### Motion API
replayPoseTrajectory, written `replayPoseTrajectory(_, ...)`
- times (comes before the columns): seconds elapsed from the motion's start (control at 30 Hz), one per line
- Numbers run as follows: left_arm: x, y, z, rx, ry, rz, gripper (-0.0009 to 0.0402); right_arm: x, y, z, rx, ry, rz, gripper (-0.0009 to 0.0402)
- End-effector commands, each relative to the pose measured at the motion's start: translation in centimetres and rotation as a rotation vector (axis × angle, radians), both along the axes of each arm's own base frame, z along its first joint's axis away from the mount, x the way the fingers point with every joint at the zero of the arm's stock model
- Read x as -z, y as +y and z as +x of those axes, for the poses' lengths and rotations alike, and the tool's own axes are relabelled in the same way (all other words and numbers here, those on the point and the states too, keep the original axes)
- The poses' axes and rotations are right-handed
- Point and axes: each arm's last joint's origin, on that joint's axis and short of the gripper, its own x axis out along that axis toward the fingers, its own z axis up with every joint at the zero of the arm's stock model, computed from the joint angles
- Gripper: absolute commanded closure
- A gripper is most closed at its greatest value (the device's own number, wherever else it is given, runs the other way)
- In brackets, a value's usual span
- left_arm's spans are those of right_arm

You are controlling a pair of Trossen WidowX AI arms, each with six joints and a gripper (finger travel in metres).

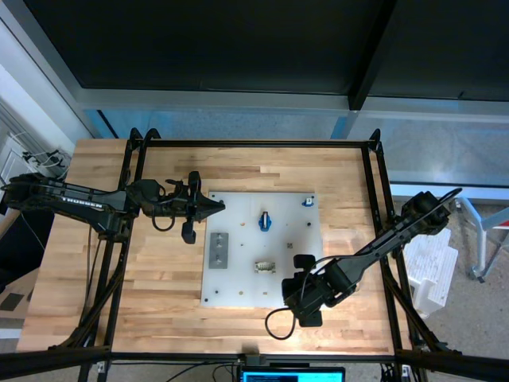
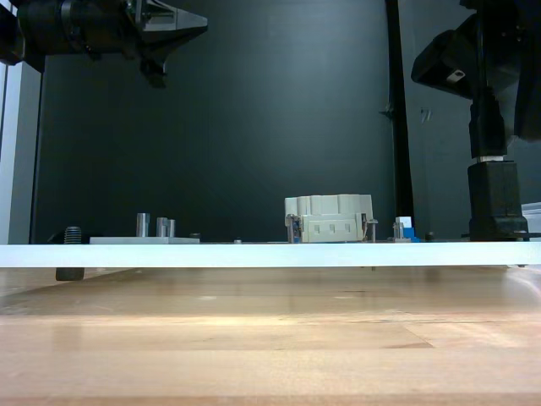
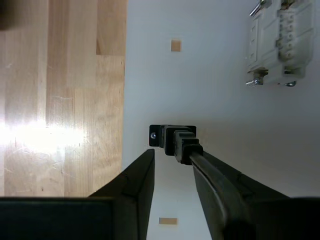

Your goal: Pick the USB connector and install on taskboard

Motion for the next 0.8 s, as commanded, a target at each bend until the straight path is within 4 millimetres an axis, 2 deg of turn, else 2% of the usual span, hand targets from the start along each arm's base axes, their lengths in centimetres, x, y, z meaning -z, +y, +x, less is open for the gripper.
replayPoseTrajectory(0.03, 0.0, 0.0, 0.0, 0.0, 0.0, 0.0, 0.0393, -0.8, -0.2, -0.2, 0.004, -0.023, -0.001, 0.0262)
replayPoseTrajectory(0.37, 0.0, 0.0, 0.0, 0.0, 0.0, 0.0, 0.0393, -3.3, -1.1, -1.5, 0.006, -0.06, 0.016, 0.0238)
replayPoseTrajectory(0.6, 0.0, 0.0, 0.0, 0.0, 0.0, 0.0, 0.0393, -4.8, -1.6, -2.1, 0.007, -0.099, 0.045, 0.0244)
replayPoseTrajectory(0.8, 0.0, 0.0, 0.0, 0.0, 0.0, 0.0, 0.0393, -4.9, -1.7, -2.3, 0.006, -0.094, 0.042, 0.0257)
